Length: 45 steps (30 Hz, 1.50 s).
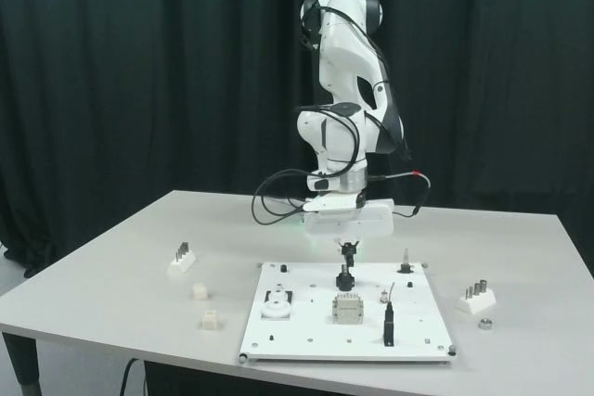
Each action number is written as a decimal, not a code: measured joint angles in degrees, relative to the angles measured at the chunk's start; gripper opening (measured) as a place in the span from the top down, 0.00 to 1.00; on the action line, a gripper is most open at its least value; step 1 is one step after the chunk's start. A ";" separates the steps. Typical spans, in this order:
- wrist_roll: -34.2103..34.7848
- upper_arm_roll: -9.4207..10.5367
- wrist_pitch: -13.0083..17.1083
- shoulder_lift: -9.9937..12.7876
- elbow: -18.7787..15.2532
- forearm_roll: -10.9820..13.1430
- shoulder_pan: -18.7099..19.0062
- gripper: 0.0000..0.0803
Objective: Insert D-SUB.
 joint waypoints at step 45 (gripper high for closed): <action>-1.95 -0.47 3.28 1.75 0.07 0.00 -0.76 0.81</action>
